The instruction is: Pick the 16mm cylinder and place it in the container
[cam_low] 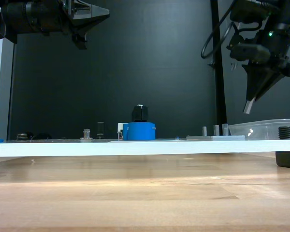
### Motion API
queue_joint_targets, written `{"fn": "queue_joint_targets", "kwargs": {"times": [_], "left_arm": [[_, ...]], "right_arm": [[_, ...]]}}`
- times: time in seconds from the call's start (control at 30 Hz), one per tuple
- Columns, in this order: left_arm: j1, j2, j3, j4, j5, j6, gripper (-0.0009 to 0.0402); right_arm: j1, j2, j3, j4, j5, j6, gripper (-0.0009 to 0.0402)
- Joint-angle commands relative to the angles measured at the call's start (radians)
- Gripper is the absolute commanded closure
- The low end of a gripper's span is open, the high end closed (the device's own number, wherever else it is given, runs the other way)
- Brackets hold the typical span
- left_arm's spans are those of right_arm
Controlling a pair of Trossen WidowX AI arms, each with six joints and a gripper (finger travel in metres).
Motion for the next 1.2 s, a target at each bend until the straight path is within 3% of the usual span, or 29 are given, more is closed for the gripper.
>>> {"fn": "queue_joint_targets", "kwargs": {"times": [0.03, 0.17, 0.73, 1.2], "left_arm": [[0.0, 0.0, 0.0, 0.0, 0.0, 0.0, 0.0393], [0.0, 0.0, 0.0, 0.0, 0.0, 0.0, 0.0393], [0.0, 0.0, 0.0, 0.0, 0.0, 0.0, 0.0393], [0.0, 0.0, 0.0, 0.0, 0.0, 0.0, 0.0393]], "right_arm": [[0.001, -0.005, -0.018, 0.0, 0.037, 0.064, 0.0393], [0.0, -0.007, -0.038, 0.001, 0.058, 0.104, 0.0393], [0.001, -0.006, -0.145, 0.048, 0.058, 0.187, 0.0393], [0.004, 0.002, -0.258, 0.204, 0.063, 0.187, 0.0393]]}}
